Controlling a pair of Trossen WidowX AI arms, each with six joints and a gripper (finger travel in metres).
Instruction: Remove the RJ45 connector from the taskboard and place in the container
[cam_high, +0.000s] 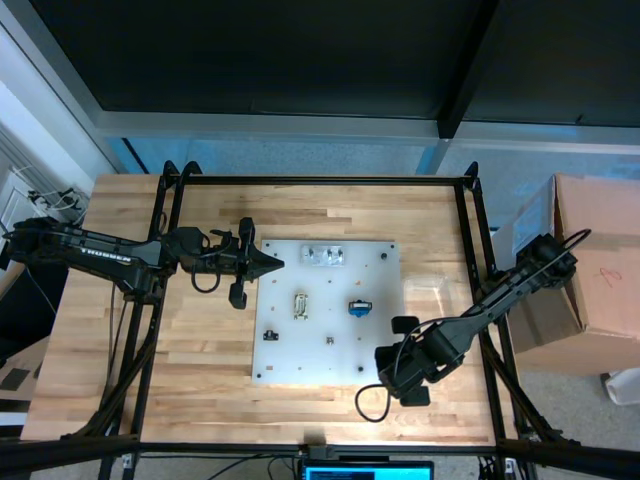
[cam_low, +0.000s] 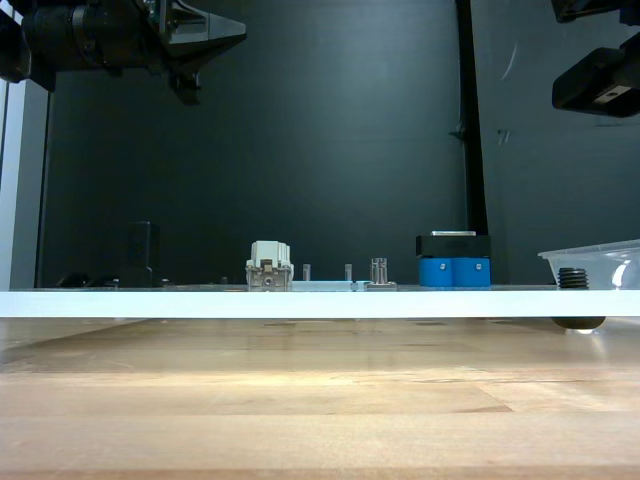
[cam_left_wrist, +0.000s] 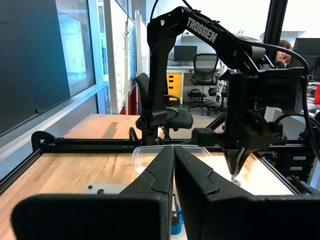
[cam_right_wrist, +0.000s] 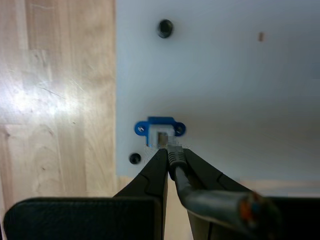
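My right gripper (cam_right_wrist: 172, 156) is shut on the RJ45 connector (cam_right_wrist: 175, 159), a black-booted plug with a grey cable trailing back. It hangs well above the white taskboard (cam_high: 300, 360), clear of its blue socket (cam_right_wrist: 160, 129), which lies straight below. In the high view the right gripper (cam_high: 402, 372) is over the board's near right corner. From the left wrist, the right gripper (cam_left_wrist: 235, 167) points straight down. The clear container (cam_high: 440, 295) sits at the board's right edge. My left gripper (cam_left_wrist: 174, 155) is shut and empty, raised over the board's left edge (cam_high: 268, 263).
On the board stand a beige connector block (cam_high: 300, 305), the blue socket (cam_high: 359, 308) and a metal fixture (cam_high: 325, 257). A black frame rail (cam_high: 480, 250) borders the table. A cardboard box (cam_high: 600, 260) stands off the right side.
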